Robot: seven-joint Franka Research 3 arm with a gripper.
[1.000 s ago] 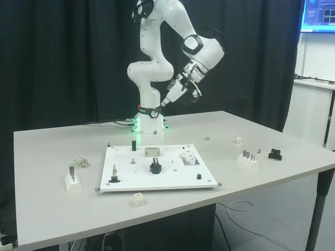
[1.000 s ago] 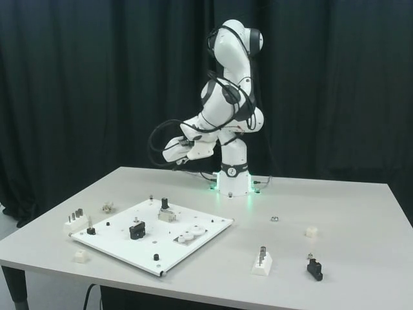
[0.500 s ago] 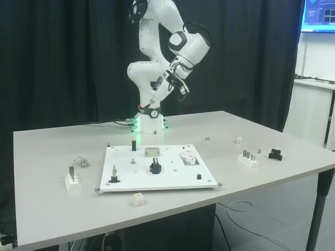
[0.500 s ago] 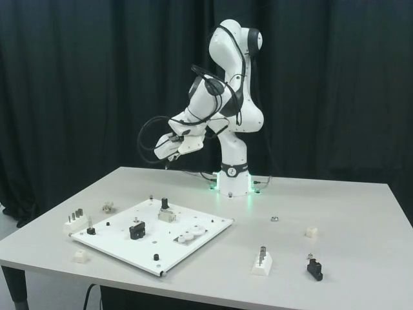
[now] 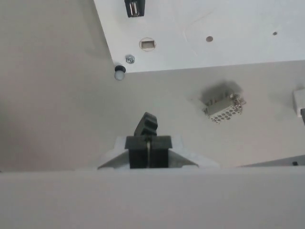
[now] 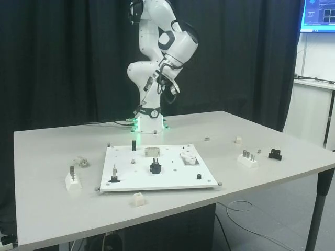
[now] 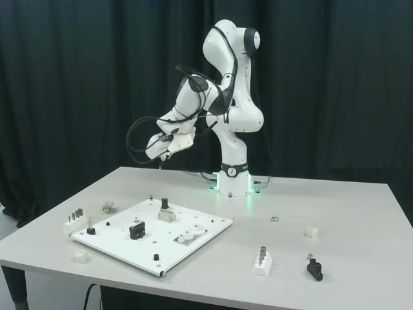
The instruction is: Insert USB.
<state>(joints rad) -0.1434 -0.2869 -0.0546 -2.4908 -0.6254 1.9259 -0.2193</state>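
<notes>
My gripper (image 6: 147, 99) (image 7: 159, 157) hangs high above the back of the table, in front of the arm's base and well apart from the white board (image 6: 172, 178) (image 7: 164, 253). In the wrist view its black fingers (image 5: 148, 151) are pressed together and I see nothing between them. A small black upright block with a slot (image 5: 135, 7) (image 6: 133, 145) (image 7: 164, 203) stands near the board's back edge. A recessed rectangular opening (image 5: 147, 44) lies in the board beside it. I cannot pick out a USB plug.
A grey perforated connector (image 5: 222, 105) (image 6: 79, 161) (image 7: 106, 206) lies off the board beside a white holder (image 6: 72, 181) (image 7: 73, 222). A white cube (image 6: 138, 199) sits at the front. Another holder (image 6: 247, 160), a black part (image 6: 275, 154) and small bits lie to the right.
The arm has swung to the left in both room views, carrying the gripper from the right of the base across to its front. Objects on the table have not moved.
</notes>
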